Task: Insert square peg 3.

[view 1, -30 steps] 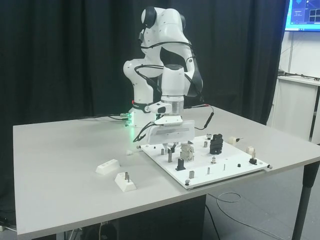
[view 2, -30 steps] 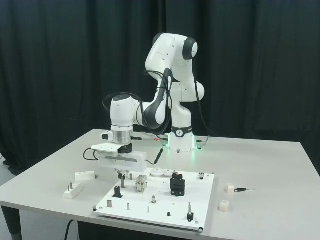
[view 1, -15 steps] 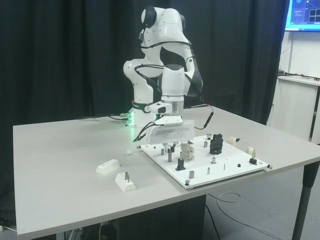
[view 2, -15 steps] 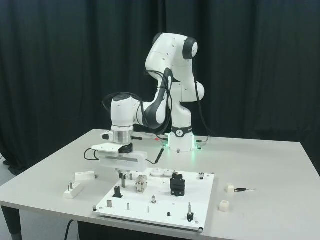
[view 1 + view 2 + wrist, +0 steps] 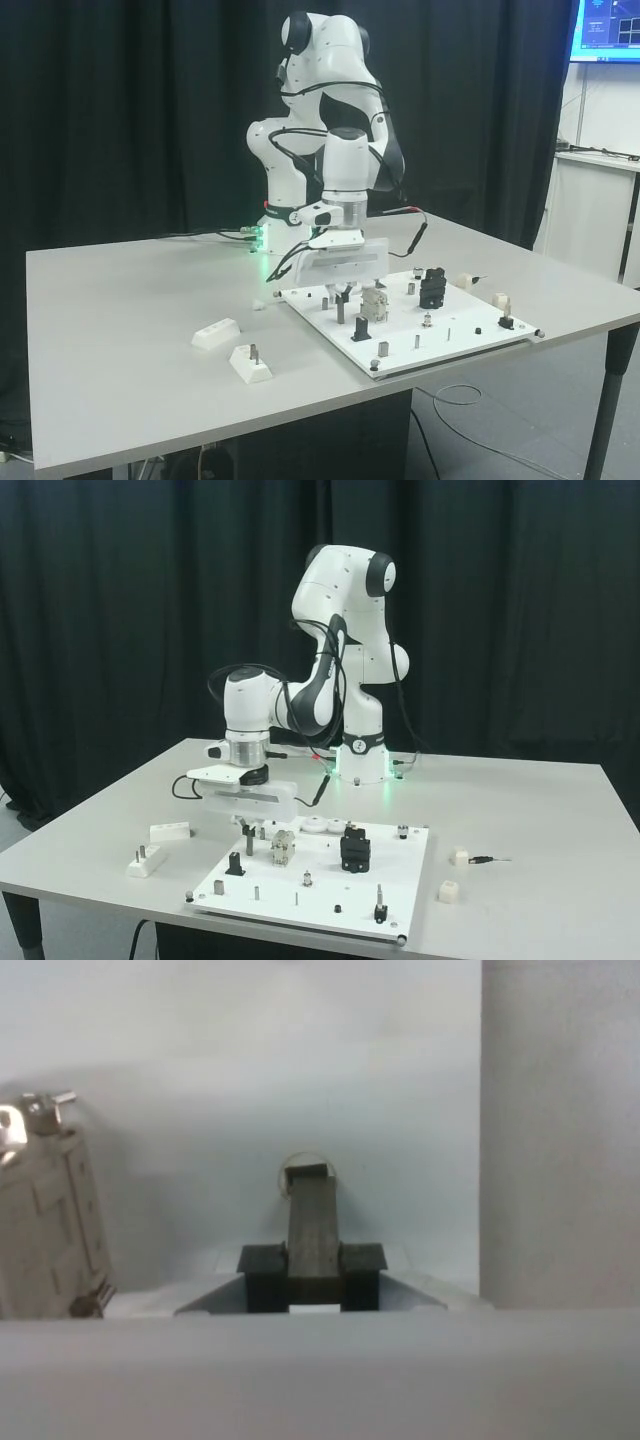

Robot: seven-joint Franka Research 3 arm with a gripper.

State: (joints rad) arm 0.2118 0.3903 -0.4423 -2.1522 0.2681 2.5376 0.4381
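Gripper (image 5: 314,1305) clenched on peg (image 5: 312,1225), held upright over white board (image 5: 320,880); no legible writing.

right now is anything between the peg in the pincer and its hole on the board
Nothing visible. In the wrist view the square peg hangs from the pincer, its tip at the ringed hole in the white board; bare board surrounds it.

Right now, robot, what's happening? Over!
Pincer shut on square peg. Peg tip at hole in white board, not in yet. Nothing blocking.
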